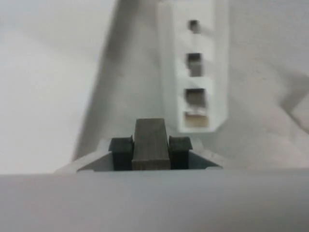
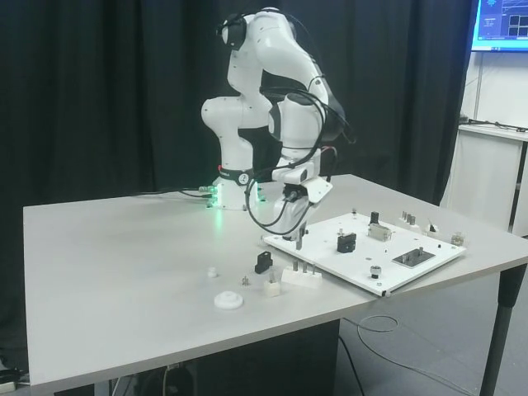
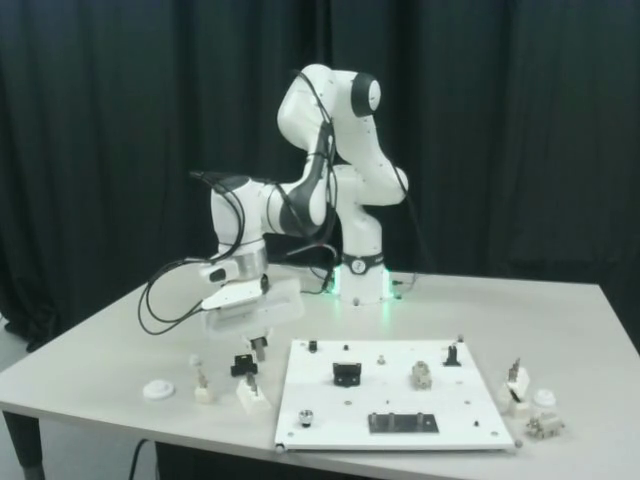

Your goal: Insert square peg 4.

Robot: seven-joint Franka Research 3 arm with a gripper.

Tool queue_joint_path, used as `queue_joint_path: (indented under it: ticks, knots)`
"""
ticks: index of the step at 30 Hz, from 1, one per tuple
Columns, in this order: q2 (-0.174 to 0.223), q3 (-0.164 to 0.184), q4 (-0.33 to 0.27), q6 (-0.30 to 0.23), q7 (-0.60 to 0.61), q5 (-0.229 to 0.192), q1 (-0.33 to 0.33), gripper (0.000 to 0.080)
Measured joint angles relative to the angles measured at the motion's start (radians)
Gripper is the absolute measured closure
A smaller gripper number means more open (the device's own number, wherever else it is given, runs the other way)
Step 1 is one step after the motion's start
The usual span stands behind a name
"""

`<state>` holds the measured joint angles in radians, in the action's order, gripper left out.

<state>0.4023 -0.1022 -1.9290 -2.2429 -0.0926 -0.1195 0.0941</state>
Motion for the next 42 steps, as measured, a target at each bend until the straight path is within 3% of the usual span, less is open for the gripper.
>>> queue_joint_path:
  ticks: [13,42]
  knots:
    - [-0.037,0.0,-0.017,0.059,0.107,-0.007,-0.084,0.0648]
    - [-0.141,0.002,-0.154,0.077,0.395,-0.008,-0.319,0.0648]
